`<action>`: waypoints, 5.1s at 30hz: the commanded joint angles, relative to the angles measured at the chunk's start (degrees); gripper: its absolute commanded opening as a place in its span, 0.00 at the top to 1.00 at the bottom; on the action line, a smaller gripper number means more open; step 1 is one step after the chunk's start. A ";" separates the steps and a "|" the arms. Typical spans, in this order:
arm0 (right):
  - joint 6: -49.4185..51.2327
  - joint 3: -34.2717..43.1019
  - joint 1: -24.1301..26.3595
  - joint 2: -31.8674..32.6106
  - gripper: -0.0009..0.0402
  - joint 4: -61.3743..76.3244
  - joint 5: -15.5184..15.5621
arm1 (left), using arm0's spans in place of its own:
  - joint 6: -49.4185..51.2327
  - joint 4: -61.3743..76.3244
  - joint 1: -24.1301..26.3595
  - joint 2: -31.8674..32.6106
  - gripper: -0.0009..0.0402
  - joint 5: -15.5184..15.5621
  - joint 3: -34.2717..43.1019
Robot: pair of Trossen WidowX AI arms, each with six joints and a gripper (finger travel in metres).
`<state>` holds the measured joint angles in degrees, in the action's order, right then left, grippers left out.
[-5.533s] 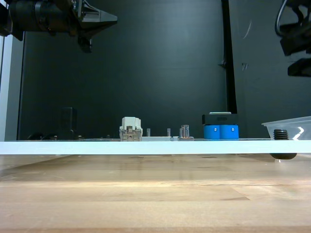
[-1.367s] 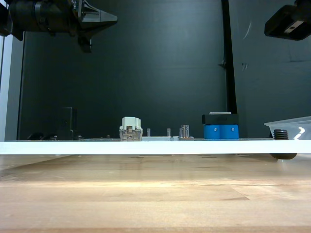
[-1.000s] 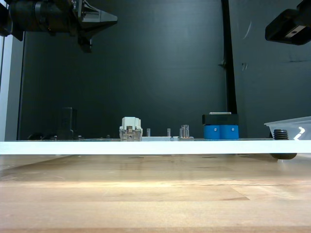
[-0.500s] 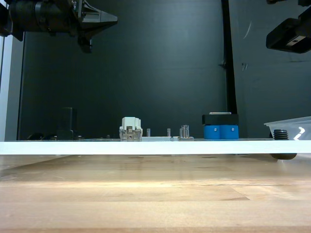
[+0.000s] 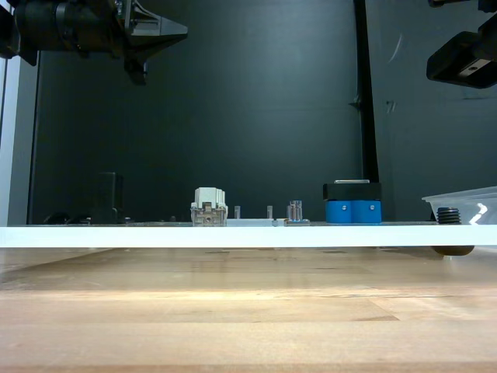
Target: Pick the RJ45 connector and install on the taskboard
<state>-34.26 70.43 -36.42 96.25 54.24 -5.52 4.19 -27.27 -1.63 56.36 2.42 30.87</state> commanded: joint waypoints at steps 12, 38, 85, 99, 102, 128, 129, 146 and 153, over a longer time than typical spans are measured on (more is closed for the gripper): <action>0.00 -0.24 0.00 0.28 0.98 0.22 0.15 | -0.02 0.00 -0.02 0.00 0.98 0.00 0.00; 1.99 4.55 -0.02 -3.28 0.98 3.41 -0.98 | -0.02 -0.02 0.00 0.00 0.98 0.00 0.00; 1.99 0.04 -2.47 -1.95 0.98 -1.01 -2.40 | -0.02 0.02 -0.02 0.00 0.98 0.00 0.00; 1.86 -1.31 -2.58 -1.97 0.98 -0.83 -2.43 | -0.02 0.02 -0.02 0.00 0.98 0.00 0.00; 1.66 -1.31 -2.60 -1.97 0.98 -0.46 -2.40 | 0.00 0.02 -0.02 0.00 0.98 0.00 0.00; 0.04 -4.39 -2.60 0.57 0.98 -5.42 0.02 | 0.00 0.46 -0.02 0.00 0.98 0.00 0.00; 0.04 -4.37 -2.60 0.48 0.98 -5.42 0.17 | -0.02 0.46 -0.02 0.00 0.98 0.00 0.00; 0.63 -1.68 -2.56 -1.07 0.98 -4.26 0.11 | -0.02 0.44 -0.02 0.00 0.98 0.00 0.00; 0.63 -0.87 -2.56 -1.40 0.83 -4.11 -0.04 | -0.02 0.46 -0.02 0.00 0.98 0.00 0.00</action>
<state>-33.47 69.01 -38.96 95.31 50.02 -4.82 4.19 -26.81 -1.63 56.34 2.42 30.87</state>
